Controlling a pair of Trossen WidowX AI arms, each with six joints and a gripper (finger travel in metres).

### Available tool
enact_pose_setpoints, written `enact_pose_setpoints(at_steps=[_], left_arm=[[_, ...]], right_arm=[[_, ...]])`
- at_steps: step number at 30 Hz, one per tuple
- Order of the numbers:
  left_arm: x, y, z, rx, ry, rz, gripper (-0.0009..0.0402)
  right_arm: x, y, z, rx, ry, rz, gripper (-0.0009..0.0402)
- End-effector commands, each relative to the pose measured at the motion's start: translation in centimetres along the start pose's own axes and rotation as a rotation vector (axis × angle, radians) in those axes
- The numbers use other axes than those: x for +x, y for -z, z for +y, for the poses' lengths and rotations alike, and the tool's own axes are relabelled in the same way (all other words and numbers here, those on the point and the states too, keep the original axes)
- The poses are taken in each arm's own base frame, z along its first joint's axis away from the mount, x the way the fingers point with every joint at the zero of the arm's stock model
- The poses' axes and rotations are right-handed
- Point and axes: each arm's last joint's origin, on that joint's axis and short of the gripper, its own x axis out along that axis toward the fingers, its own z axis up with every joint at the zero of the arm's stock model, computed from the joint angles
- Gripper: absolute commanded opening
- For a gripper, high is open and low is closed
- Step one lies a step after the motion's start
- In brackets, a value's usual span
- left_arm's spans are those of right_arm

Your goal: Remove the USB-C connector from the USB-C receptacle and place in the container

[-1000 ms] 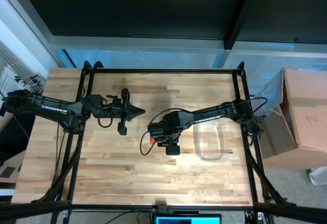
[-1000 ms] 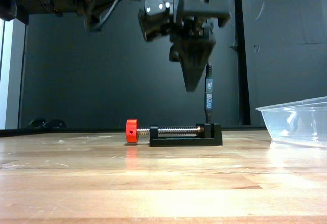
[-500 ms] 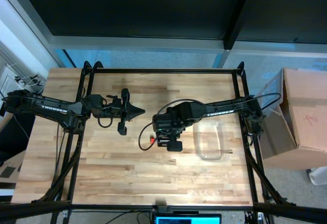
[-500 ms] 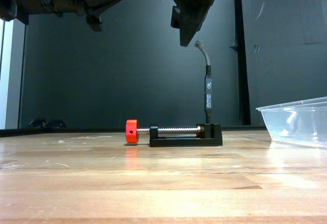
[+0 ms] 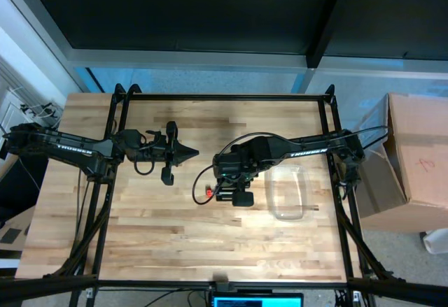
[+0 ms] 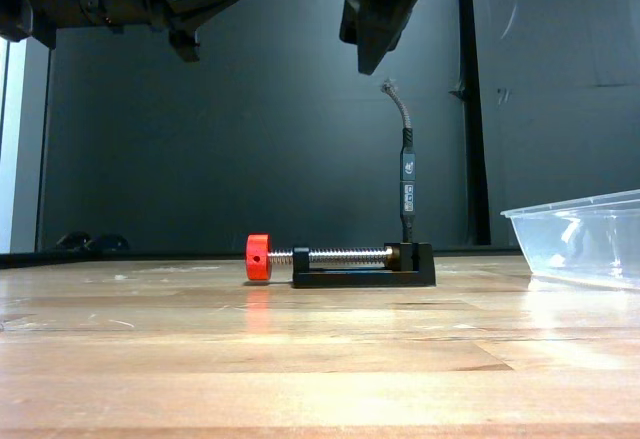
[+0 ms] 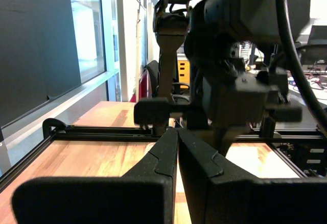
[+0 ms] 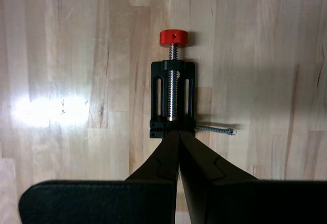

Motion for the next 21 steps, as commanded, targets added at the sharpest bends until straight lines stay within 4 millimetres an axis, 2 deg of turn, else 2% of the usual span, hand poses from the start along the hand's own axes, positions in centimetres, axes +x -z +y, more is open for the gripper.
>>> enact_pose_setpoints(at_steps=[1, 11, 18, 21], left_arm=[[0.0, 0.0, 0.0, 0.000, 0.000, 0.000, 0.0000], [0.0, 0.0, 0.0, 0.000, 0.000, 0.000, 0.0000], [0.0, 0.0, 0.0, 0.000, 0.000, 0.000, 0.0000], [0.0, 0.0, 0.0, 0.000, 0.000, 0.000, 0.0000]], right_arm=[[-1.4, 0.7, -0.1, -0.002, -0.004, -0.026, 0.0000], [-4.1, 2.5, -0.4, -0.011, -0.001, -0.072, 0.0000], [-3.9, 2.5, -0.3, -0.013, 0.000, -0.060, 0.0001], [-3.9, 2.5, -0.3, -0.011, 0.000, -0.061, 0.0015]])
